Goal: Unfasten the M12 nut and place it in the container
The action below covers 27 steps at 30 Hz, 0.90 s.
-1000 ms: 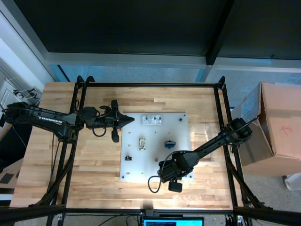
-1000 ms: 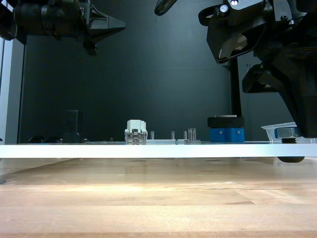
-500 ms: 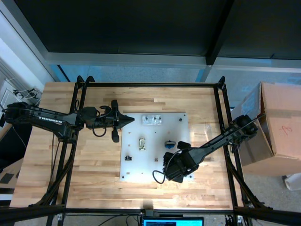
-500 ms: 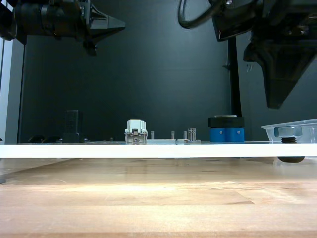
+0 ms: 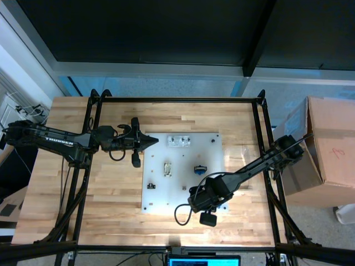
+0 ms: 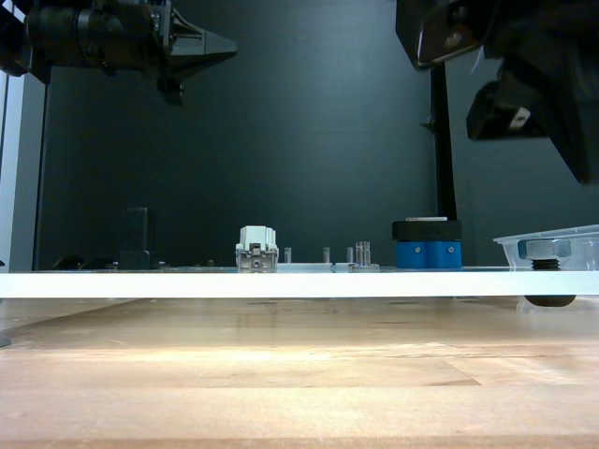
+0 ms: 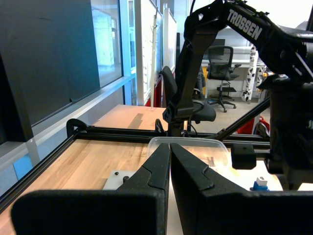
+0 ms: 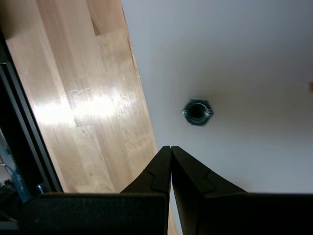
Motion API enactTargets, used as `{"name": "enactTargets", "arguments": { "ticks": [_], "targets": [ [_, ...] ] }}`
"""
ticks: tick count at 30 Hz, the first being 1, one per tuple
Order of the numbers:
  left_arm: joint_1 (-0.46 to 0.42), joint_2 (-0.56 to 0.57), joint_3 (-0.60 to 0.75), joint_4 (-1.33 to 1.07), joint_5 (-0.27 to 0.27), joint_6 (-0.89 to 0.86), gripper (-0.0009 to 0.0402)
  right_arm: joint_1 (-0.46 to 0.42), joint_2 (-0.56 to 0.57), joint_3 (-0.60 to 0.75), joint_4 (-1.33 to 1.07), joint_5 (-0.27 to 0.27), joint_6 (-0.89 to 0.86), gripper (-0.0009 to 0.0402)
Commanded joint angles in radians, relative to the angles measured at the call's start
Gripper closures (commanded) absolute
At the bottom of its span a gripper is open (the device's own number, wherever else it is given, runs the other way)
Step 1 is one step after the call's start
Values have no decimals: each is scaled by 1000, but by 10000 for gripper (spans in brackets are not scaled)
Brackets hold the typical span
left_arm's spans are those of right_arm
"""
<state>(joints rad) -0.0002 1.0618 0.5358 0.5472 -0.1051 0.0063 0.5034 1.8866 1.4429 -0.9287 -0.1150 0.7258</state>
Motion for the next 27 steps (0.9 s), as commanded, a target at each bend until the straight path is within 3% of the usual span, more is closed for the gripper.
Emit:
{"name": "enactTargets", "arguments": {
  "ticks": [1, 12, 17, 27],
  "targets": [
    [0, 0, 0, 0, 0, 0, 393, 1, 35, -1, 12, 10, -11, 393],
    [0, 0, 0, 0, 0, 0, 393, 3, 69, -5, 52, 21, -27, 393],
    [0, 0, 0, 0, 0, 0, 393, 2, 66, -9, 38, 72, -25, 393],
    [0, 0, 0, 0, 0, 0, 393, 2, 66, -9, 18, 74, -27, 393]
  ]
}}
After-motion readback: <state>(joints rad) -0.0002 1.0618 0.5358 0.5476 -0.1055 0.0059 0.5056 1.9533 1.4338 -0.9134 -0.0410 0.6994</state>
